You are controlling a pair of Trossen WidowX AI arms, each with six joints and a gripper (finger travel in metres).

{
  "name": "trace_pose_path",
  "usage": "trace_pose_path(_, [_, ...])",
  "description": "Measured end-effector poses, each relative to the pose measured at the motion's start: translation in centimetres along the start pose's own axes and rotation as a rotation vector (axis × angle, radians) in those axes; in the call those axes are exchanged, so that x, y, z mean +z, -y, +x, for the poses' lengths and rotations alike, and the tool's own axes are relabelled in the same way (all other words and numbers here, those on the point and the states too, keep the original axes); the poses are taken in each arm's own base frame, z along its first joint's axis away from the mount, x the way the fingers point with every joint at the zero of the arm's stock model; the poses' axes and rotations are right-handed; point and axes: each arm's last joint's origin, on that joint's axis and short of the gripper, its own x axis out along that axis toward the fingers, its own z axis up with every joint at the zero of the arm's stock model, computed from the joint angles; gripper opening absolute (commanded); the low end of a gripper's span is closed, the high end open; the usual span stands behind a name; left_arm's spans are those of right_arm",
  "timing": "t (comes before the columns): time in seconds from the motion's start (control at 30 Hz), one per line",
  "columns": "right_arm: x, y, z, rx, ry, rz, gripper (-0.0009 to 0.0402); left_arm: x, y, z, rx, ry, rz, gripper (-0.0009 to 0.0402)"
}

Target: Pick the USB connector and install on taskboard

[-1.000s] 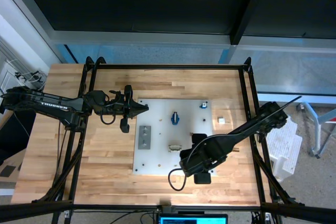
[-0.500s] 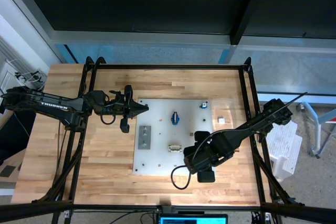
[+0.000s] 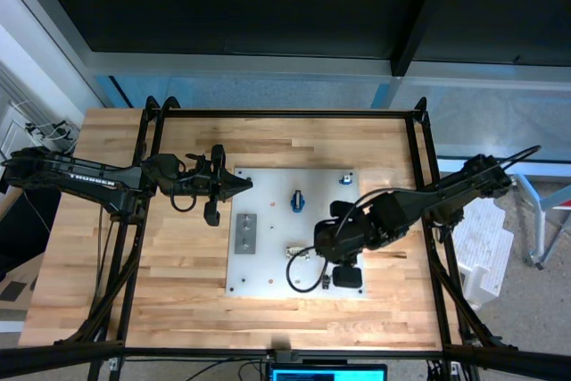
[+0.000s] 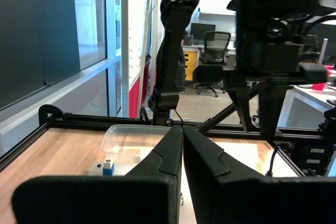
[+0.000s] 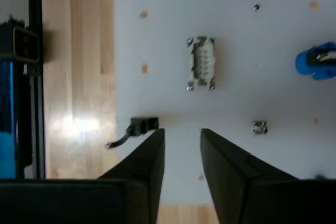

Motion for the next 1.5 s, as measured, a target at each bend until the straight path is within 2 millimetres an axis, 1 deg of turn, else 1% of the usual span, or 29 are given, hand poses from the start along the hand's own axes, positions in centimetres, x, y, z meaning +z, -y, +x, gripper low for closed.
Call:
trace_pose_path(0.13, [-0.1,1.9,-0.4,0.022,0.114,0.016,-0.0005,0.0,0.0,0.0,0.000,0.000,0.000,0.0000])
trace_pose_path(0.23, [-0.2,3.2,-0.6,0.022,0.177,0.005,0.0007,0.0,0.0,0.0,0.000,0.000,0.000,0.0000])
trace_pose_path(0.37, [-0.6,5.1,-1.2,0.015,0.258,0.006,-0.0002,0.0,0.0,0.0,0.000,0.000,0.000,0.0000])
trace_pose_path(0.47, [-1.1,6.4,-1.5,0.005,0.324,-0.011,0.0000,0.0,0.0,0.0,0.000,0.000,0.000,0.0000])
trace_pose_path(0.8, [-2.2,9.9,-2.4,-0.040,0.562,-0.035,0.0000,0.0,0.0,0.0,0.000,0.000,0.000,0.0000])
trace_pose_path(1.0, [-3.0,11.7,-2.4,0.013,0.720,-0.046,0.0000,0.0,0.0,0.0,0.000,0.000,0.000,0.0000])
trace_pose_path(1.13, [-3.8,12.7,-2.1,-0.010,0.815,-0.044,0.0000,0.0,0.0,0.0,0.000,0.000,0.000,0.0000])
trace_pose_path(1.33, [-4.5,13.0,-1.7,-0.013,0.967,-0.055,0.0000,0.0,0.0,0.0,0.000,0.000,0.000,0.0000])
trace_pose_path(1.5, [-4.8,13.1,-1.1,-0.009,1.050,-0.059,0.0000,0.0,0.0,0.0,0.000,0.000,0.000,0.0000])
